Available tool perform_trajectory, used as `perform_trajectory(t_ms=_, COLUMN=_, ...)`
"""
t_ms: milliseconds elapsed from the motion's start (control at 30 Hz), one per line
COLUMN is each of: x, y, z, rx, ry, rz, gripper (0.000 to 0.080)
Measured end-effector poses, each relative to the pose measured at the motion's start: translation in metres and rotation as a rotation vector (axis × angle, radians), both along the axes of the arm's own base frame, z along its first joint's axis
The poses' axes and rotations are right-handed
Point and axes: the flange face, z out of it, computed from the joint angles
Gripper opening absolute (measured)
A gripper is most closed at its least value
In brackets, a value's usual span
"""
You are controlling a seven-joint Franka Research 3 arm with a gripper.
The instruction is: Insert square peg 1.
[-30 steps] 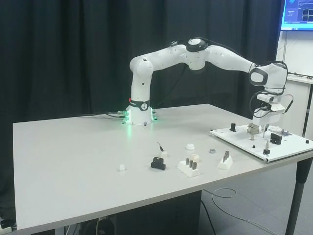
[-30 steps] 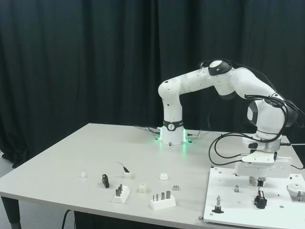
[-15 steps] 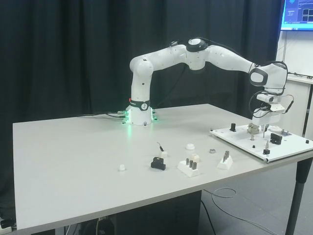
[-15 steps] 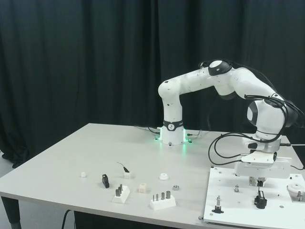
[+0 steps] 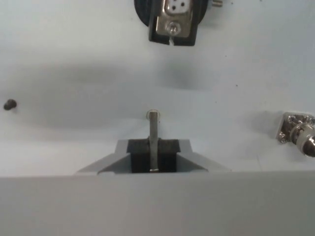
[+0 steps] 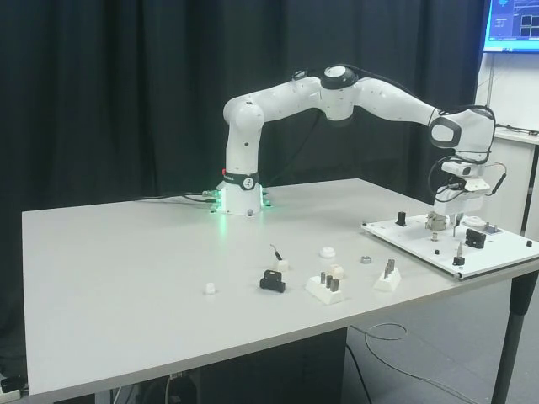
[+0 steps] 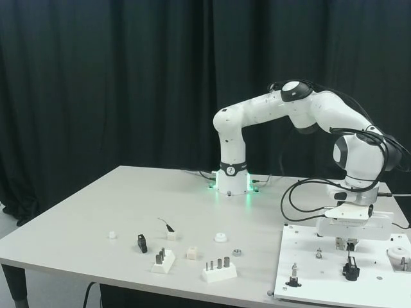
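My gripper point(image 5: 153, 156) is shut on a thin grey square peg point(image 5: 153, 135). The peg stands upright with its lower end at a small hole point(image 5: 153, 114) in the white board point(image 5: 74, 59). In the first room view the gripper point(image 6: 454, 220) hangs low over the white board point(image 6: 497, 257) at the table's right end. The second room view shows the gripper point(image 7: 347, 244) just above the white board point(image 7: 321, 282). I cannot tell how deep the peg sits in the hole.
On the board near the peg are a black holder with a metal socket point(image 5: 173, 22), a metal fitting point(image 5: 299, 135) and a small black screw point(image 5: 10, 104). White peg holders point(image 6: 324, 287) point(image 6: 387, 277) and a black part point(image 6: 271, 280) lie mid-table.
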Motion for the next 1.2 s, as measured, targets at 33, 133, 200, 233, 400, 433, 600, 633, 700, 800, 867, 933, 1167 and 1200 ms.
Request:
perform_trajectory(t_ms=33, x=-0.0001, y=0.0002, z=-0.0001, rx=0.000, ry=0.000, rz=-0.003, gripper=0.0029)
perform_trajectory(t_ms=133, x=-0.0005, y=0.0007, z=-0.0002, rx=0.000, ry=0.000, rz=-0.009, gripper=0.0029)
perform_trajectory(t_ms=200, x=-0.0006, y=0.0009, z=-0.0003, rx=0.000, ry=0.000, rz=-0.009, gripper=0.0029)
perform_trajectory(t_ms=233, x=-0.0006, y=0.0010, z=-0.0003, rx=0.000, ry=0.000, rz=-0.010, gripper=0.0029)
perform_trajectory(t_ms=400, x=-0.0007, y=0.0011, z=-0.0003, rx=0.000, ry=0.000, rz=-0.011, gripper=0.0029)
perform_trajectory(t_ms=433, x=-0.0007, y=0.0011, z=-0.0004, rx=0.000, ry=0.000, rz=-0.012, gripper=0.0029)
perform_trajectory(t_ms=600, x=-0.0006, y=0.0010, z=-0.0003, rx=-0.001, ry=0.000, rz=-0.011, gripper=0.0029)
perform_trajectory(t_ms=633, x=-0.0006, y=0.0010, z=-0.0003, rx=-0.002, ry=-0.001, rz=-0.011, gripper=0.0029)
perform_trajectory(t_ms=700, x=-0.0007, y=0.0011, z=-0.0002, rx=-0.004, ry=-0.001, rz=-0.007, gripper=0.0029)
perform_trajectory(t_ms=800, x=-0.0010, y=0.0017, z=-0.0002, rx=-0.008, ry=-0.002, rz=0.009, gripper=0.0029)
perform_trajectory(t_ms=867, x=-0.0012, y=0.0023, z=-0.0002, rx=-0.010, ry=-0.002, rz=0.026, gripper=0.0029)
perform_trajectory(t_ms=933, x=-0.0014, y=0.0028, z=-0.0002, rx=-0.012, ry=-0.003, rz=0.040, gripper=0.0029)
perform_trajectory(t_ms=1167, x=-0.0019, y=0.0041, z=-0.0002, rx=-0.020, ry=-0.003, rz=0.078, gripper=0.0029)
perform_trajectory(t_ms=1200, x=-0.0020, y=0.0043, z=-0.0002, rx=-0.021, ry=-0.003, rz=0.082, gripper=0.0029)
